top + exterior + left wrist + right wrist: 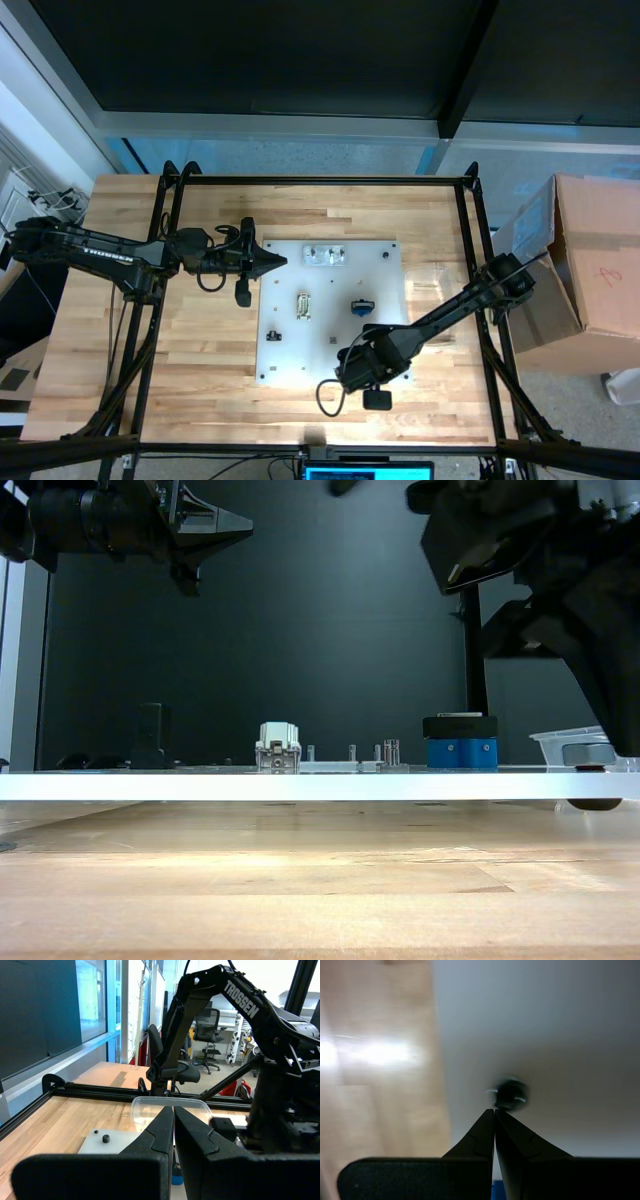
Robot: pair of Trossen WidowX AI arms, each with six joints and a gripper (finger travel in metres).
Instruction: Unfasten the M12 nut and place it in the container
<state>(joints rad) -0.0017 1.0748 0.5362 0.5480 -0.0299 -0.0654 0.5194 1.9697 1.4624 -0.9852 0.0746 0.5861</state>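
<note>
Because the right tool (494, 1111) is clenched on nothing, its black fingertips pressed together just beside the short black ribbed stud (510, 1094) rather than around it, the main risk I see is a turn that spins in air. That would leave the small silver M12 nut (588, 753) where the low view seems to show it, on its stud at the near right of the flat white plastic board (290, 350). The high view cannot confirm this, as the right arm covers the spot. Pushing down with the tips shut could also scrape the board or jam against the stud. A poorly centred regrasp might flick the loosened nut onto the pale wooden desk (200, 400) instead of into the clear plastic container (560, 740) just behind. The left tool (173, 1108), also clenched and empty, hangs high over the board's left edge, well apart.
</note>
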